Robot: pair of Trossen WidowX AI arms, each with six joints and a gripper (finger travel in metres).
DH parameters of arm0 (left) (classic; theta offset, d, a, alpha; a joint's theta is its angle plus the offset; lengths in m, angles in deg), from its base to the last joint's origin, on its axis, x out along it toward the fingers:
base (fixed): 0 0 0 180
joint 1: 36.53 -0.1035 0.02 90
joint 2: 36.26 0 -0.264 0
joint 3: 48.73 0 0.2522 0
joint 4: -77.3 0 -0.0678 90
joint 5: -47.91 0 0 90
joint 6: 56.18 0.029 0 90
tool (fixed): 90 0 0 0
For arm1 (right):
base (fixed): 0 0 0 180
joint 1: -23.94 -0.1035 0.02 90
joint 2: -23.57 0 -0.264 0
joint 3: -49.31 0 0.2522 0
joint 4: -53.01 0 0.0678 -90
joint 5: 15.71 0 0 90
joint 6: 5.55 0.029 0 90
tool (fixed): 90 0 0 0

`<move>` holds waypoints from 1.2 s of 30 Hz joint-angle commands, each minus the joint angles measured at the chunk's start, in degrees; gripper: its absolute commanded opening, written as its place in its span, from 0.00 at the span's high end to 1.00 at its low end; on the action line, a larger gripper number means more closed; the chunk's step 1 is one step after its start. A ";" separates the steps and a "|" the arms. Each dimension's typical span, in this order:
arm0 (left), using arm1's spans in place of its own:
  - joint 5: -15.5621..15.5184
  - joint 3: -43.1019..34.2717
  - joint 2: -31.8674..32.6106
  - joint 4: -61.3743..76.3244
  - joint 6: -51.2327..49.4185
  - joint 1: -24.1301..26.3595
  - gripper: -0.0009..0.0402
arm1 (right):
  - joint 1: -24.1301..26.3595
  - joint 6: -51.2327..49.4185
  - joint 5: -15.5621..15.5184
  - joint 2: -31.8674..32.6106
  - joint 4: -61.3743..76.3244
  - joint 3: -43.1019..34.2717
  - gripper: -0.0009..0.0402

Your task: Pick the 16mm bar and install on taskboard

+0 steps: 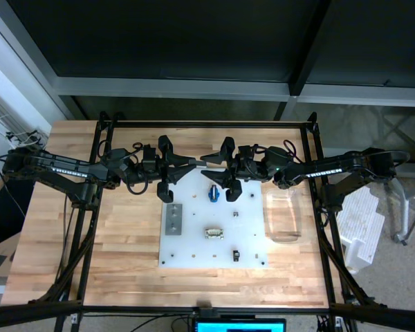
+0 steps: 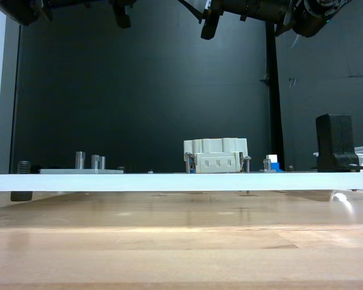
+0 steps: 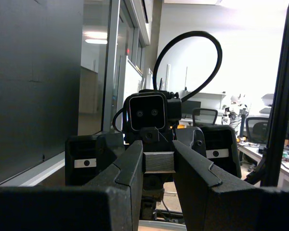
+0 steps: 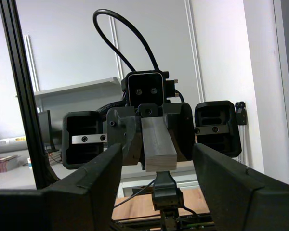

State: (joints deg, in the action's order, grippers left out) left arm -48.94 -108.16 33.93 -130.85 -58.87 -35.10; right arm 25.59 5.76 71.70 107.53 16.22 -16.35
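Two grippers are facing nose to nose well above the taskboard's point(image 1: 194, 249) far edge. Left gripper point(image 3: 159, 166) is pinching the 16mm bar point(image 4: 159, 144) level by one end. Right gripper point(image 4: 157, 151) is straddling its free end, fingers spread, probably lining up a mid-air regrip.

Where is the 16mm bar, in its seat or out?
Out: left gripper holds the 16mm bar above the taskboard; right gripper faces it, fingers open.

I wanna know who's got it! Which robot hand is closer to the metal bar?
Left. The left gripper is shut on the 16mm bar, high above the taskboard. The right gripper faces it, open, its fingers spread clear of the bar's free end.
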 commanded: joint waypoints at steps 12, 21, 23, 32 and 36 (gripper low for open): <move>-0.04 -0.02 0.00 0.09 0.02 0.09 0.88 | -0.02 -0.24 -0.55 -0.02 -0.20 0.00 0.74; -0.04 -0.02 0.00 0.46 0.02 0.09 0.88 | -0.02 -0.26 -0.55 -0.02 -0.31 0.00 0.87; -0.02 -0.02 0.00 0.59 0.00 0.09 0.88 | -0.02 -0.26 -0.55 -0.02 -0.31 0.00 0.88; 0.26 -0.02 0.00 0.59 0.02 0.13 0.80 | -0.02 -0.26 -0.52 -0.02 -0.31 0.00 0.89; 0.44 -0.02 0.00 0.59 -0.02 0.13 0.67 | -0.02 -0.28 -0.52 -0.02 -0.31 0.00 0.88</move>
State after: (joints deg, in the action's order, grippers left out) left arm -48.64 -108.18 33.91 -130.13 -58.70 -34.95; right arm 25.57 5.72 71.18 107.53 15.96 -16.35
